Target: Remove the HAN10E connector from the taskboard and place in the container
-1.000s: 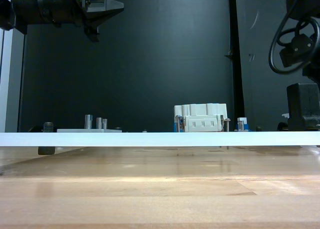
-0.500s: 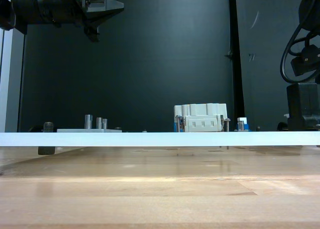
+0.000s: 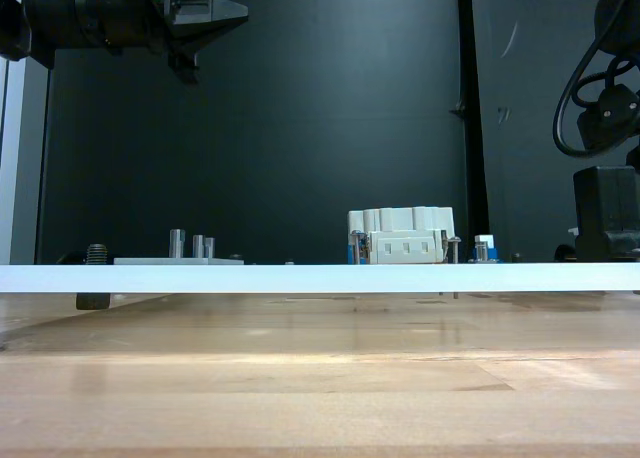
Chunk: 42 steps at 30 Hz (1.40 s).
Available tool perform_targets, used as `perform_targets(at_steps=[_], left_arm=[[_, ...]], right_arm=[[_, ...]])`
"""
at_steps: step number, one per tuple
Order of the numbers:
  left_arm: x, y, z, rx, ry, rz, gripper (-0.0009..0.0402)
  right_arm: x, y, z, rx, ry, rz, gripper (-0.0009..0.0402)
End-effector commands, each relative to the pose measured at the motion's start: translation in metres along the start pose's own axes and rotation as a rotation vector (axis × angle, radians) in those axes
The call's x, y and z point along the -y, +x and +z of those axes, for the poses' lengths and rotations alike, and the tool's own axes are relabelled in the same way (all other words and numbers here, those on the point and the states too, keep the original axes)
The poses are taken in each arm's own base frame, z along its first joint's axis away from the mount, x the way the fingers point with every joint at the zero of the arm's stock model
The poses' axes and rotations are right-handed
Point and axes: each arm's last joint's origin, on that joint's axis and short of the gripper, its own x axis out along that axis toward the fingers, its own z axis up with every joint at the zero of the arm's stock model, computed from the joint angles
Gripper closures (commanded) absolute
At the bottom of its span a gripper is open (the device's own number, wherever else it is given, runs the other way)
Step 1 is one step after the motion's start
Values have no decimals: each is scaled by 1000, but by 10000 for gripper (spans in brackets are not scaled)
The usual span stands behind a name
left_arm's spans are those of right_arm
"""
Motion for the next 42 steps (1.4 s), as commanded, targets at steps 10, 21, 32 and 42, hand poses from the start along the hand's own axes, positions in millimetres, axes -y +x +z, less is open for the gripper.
perform_targets(at_steps=[10,21,32,42], left_arm=[[0,0,0,0,0,0,393],[0,0,0,0,0,0,393],[0,0,0,0,0,0,393],[0,0,0,0,0,0,393]], right_arm=[[0,0,0,3,4,-1,341],[0,10,-3,8,19,10,235],[2,14,-5,-4,30,-3,130],[-1,-13,3,-17,24,-6,96]])
